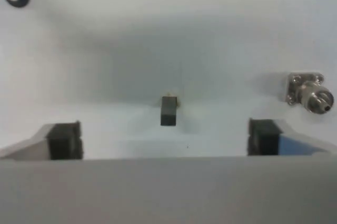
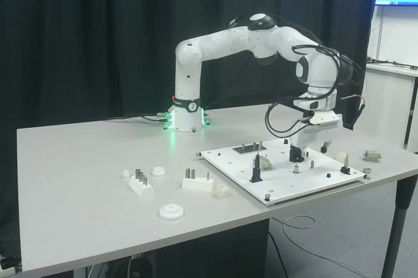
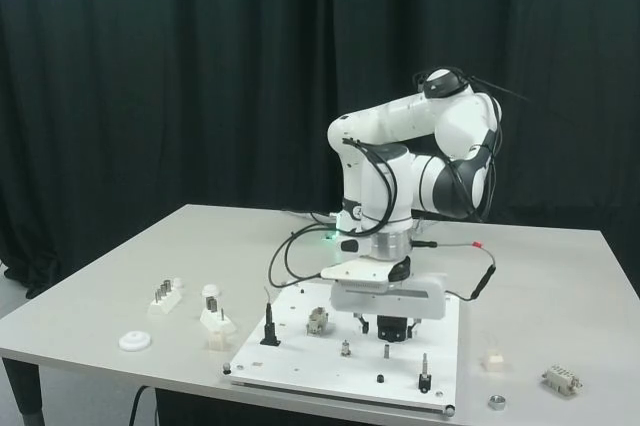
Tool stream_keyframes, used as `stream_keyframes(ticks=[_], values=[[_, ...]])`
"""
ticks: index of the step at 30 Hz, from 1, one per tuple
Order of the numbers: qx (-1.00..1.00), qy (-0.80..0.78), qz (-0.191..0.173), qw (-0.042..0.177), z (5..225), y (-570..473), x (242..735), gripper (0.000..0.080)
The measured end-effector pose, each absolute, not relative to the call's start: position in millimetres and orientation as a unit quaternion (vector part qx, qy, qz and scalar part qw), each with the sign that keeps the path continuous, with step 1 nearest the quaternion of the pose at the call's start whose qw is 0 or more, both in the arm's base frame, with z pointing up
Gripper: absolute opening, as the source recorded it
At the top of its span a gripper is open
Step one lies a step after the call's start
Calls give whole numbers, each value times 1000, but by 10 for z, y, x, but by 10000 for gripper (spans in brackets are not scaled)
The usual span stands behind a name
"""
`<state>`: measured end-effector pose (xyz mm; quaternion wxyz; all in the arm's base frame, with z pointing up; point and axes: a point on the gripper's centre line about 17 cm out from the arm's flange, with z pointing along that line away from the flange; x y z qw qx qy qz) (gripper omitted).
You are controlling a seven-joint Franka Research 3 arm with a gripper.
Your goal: Pick round peg 3.
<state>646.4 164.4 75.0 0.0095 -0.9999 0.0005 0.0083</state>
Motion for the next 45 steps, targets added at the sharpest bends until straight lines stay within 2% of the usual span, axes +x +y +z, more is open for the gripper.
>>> stream_keyframes(ticks=[1,2,4,5,9,10,45], values=[[-1000,1,8,10,776,1645,6467,241],[-1000,1,8,10,806,1645,6470,592],[-1000,2,8,10,857,1641,6477,592],[-1000,2,8,10,878,1639,6478,764],[-1000,2,8,10,950,1630,6491,764],[-1000,2,8,9,963,1627,6493,793],[-1000,0,21,1,1201,1511,6487,800]])
